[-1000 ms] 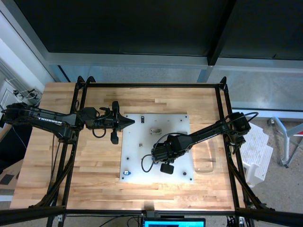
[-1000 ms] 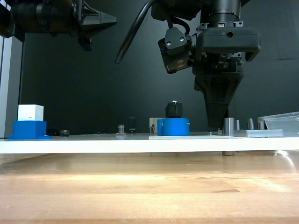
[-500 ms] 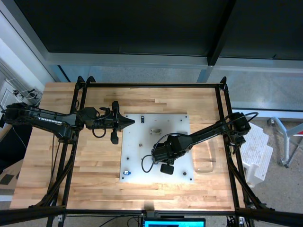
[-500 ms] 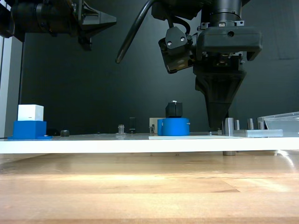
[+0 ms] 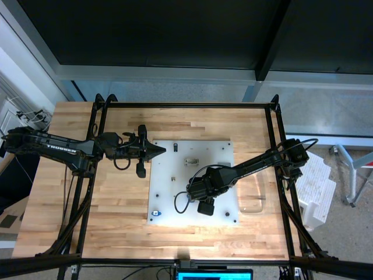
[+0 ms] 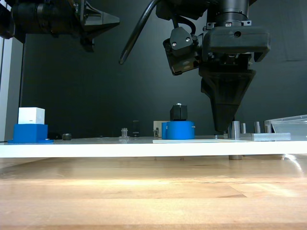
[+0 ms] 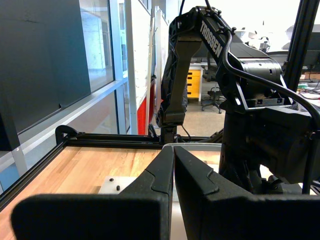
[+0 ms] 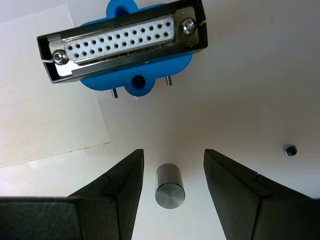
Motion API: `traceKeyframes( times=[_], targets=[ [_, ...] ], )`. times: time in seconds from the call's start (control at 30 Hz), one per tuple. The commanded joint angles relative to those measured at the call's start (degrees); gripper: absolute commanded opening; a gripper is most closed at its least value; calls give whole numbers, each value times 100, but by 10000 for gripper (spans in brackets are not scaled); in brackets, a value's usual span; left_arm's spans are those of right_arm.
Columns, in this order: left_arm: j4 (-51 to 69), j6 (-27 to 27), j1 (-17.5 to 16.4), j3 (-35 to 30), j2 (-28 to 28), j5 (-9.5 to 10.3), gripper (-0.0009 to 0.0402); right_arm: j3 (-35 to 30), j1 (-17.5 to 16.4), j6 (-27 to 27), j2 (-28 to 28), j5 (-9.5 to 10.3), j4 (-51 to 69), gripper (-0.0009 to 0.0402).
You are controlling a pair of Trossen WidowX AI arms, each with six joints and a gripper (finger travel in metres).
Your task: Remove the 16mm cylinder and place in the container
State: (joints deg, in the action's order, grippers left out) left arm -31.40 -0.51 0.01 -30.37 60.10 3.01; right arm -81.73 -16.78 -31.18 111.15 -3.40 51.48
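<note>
Well, worktop [image 5: 116, 198]: wooden, and I see the white board [image 5: 169, 198] lying flat on it under both arms.
Right pincer [image 8: 172, 159]: pointing straight down over the board, tips close above its surface. I read the fingers as spread moderately wide and gripping nothing.
16mm cylinder [image 8: 170, 186]: standing upright in the board between the right pincer's two fingers, with a gap on each side, so neither finger touches it.
Blue-mounted connector [image 8: 122, 42]: a many-pin socket in a blue holder, lying on the board just beyond the right pincer's tips.
Container [image 5: 256, 205]: clear tray on the worktop beside the board's edge, on the side of the right pincer toward that arm's base, near it but apart.
Left pincer [image 7: 173, 156]: hanging high off the board, well apart from the right pincer on its far left side. I see its fingers pressed together with nothing between them.
</note>
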Motion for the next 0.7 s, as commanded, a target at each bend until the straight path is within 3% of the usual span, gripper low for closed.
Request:
traceKeyframes(
  times=[0.03,0.7],
  targets=[
    [-2,0,-2,0,0,0,0,-2,0,4,0,-2,-2,167],
    [0,0,-2,0,0,0,0,-15,-2,4,-136,-2,-11,167]
  ],
)
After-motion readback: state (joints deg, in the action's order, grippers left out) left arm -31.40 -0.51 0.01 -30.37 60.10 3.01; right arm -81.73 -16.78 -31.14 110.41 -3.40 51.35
